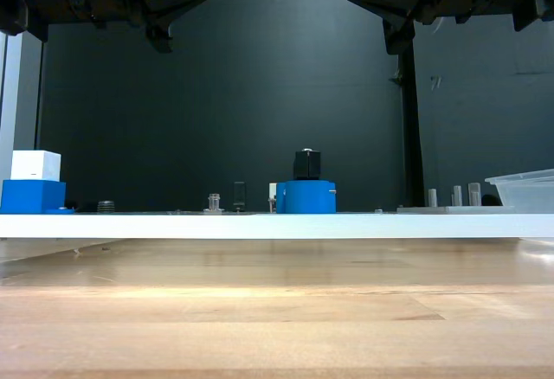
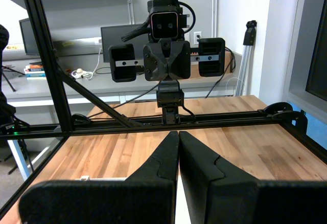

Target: Pick the 16mm cylinder and place it in the taskboard

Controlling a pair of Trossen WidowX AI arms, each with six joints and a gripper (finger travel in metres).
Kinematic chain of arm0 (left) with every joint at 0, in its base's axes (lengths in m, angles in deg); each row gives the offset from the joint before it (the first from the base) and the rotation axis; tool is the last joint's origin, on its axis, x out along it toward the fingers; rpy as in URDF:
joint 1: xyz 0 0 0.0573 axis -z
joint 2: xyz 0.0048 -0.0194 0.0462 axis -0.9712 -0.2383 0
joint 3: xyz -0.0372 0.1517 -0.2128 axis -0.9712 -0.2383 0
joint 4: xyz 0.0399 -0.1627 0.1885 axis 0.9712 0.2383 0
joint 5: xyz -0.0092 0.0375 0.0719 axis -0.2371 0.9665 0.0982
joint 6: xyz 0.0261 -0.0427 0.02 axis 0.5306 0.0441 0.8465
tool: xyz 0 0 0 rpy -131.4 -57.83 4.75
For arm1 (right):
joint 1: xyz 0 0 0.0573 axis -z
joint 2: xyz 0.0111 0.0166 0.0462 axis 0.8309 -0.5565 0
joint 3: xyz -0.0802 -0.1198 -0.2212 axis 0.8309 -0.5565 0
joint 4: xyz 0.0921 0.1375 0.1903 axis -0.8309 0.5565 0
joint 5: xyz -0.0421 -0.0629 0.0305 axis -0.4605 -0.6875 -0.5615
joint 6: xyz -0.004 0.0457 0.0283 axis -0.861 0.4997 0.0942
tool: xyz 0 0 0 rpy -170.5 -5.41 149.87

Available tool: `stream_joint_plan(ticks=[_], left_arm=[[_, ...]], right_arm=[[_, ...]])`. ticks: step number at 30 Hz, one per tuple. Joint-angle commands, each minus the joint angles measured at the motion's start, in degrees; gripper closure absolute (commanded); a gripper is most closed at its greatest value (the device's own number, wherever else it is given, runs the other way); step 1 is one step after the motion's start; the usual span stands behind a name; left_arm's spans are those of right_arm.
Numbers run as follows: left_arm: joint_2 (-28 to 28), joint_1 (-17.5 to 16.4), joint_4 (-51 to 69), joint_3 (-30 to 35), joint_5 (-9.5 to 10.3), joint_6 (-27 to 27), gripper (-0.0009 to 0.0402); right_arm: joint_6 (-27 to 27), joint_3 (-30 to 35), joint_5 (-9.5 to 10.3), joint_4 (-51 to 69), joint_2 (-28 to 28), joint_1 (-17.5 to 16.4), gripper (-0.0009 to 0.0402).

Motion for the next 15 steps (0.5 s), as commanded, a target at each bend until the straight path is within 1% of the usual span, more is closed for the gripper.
stream_joint_plan(ticks=[1, 9, 11, 15], left_arm=[[-0.02, 0.00, 0.00, 0.00, 0.00, 0.00, 0.0393], [-0.02, 0.00, 0.00, 0.00, 0.00, 0.02, 0.0393], [-0.02, 0.02, 0.02, 0.00, 0.00, 0.02, 0.0393], [-0.02, 0.02, 0.02, 0.00, 0.00, 0.00, 0.0393]], right_arm=[[0.02, 0.00, 0.00, -0.02, 0.00, -0.02, 0.0393], [0.02, 0.00, 0.04, -0.02, 0.00, -0.04, 0.0393], [0.02, 0.00, 0.70, 0.07, 0.00, -0.04, 0.0393], [0.04, 0.02, 0.48, 1.20, 0.00, -0.02, 0.0393]])
